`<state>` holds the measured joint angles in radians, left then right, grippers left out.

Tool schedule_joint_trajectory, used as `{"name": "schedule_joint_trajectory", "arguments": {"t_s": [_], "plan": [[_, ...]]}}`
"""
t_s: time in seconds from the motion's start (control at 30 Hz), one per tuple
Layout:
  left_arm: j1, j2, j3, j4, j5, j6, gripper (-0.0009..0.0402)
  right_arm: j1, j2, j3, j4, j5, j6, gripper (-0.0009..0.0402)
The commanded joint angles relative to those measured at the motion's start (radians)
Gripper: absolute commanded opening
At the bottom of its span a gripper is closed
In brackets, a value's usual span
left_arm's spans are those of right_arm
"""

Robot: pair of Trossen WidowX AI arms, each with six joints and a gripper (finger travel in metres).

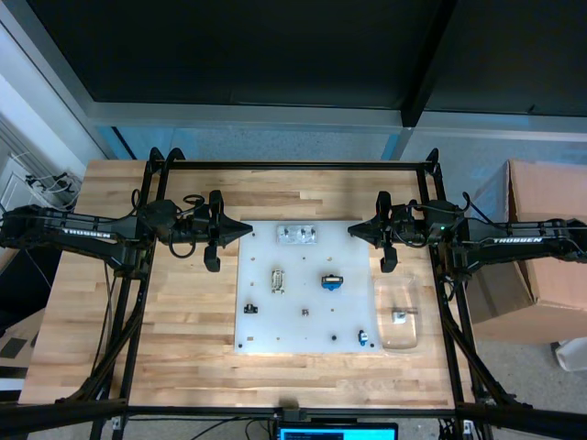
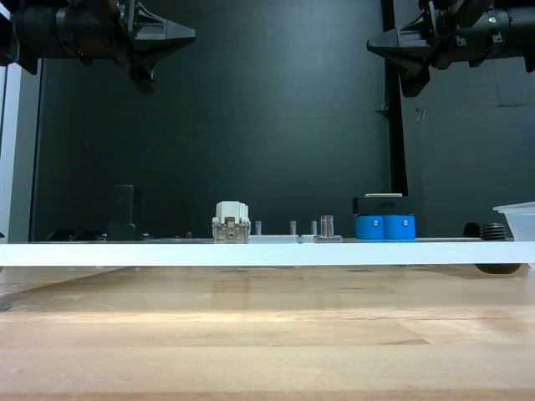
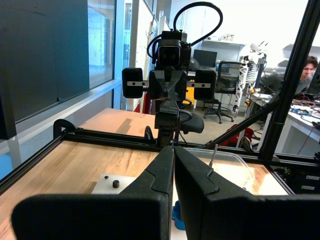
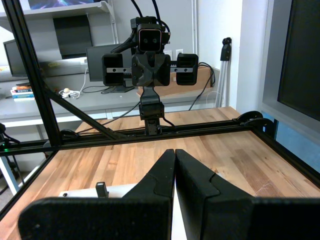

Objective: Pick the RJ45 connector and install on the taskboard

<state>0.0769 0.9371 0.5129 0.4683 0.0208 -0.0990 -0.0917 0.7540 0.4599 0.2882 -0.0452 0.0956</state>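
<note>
Arms raised, tips facing each other above the board (image 1: 261,330).
The left gripper (image 1: 246,231) and right gripper (image 1: 354,229) are clenched on nothing; the connector (image 1: 399,316) lies free in the tray (image 1: 409,335), centre-right of the high view.

Around me the light is even. The white flat board (image 1: 275,330) looks bright; the pale wooden table top (image 2: 251,351) shows soft glare and blur.

Open air over taskboard (image 1: 275,335), seemingly
</note>
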Motion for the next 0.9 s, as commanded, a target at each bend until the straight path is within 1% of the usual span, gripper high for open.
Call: {"name": "schedule_joint_trajectory", "arguments": {"t_s": [0.03,0.13,0.37,0.47,0.6,0.77,0.83,0.9], "plan": [[0.0,0.0,0.0,0.0,0.0,0.0,0.0,0.001,0.0,0.0,0.0,-0.001,0.012,0.0],[0.0,0.0,0.0,0.0,0.0,0.0,0.0,0.001,0.0,0.0,0.0,-0.001,0.034,0.0],[0.0,0.0,0.0,0.0,0.0,0.0,0.0,0.001,0.0,0.0,-0.003,0.0,0.01,0.0],[0.0,0.001,0.0,0.0,0.0,0.0,0.0,0.003,-0.013,0.005,-0.061,-0.009,0.007,0.0],[0.0,0.0,0.0,0.0,0.0,0.0,0.0,0.018,-0.035,0.074,-0.342,-0.008,-0.003,0.0],[0.0,0.0,0.0,0.0,0.0,0.0,0.0,0.094,-0.032,0.199,-0.681,-0.005,-0.006,0.0],[0.0,0.0,0.0,0.0,0.0,0.0,0.0,0.139,-0.032,0.249,-0.805,0.011,0.008,0.0],[0.0,0.0,0.0,0.0,0.0,0.0,0.0,0.188,-0.032,0.299,-0.93,0.051,0.032,0.0]]}}
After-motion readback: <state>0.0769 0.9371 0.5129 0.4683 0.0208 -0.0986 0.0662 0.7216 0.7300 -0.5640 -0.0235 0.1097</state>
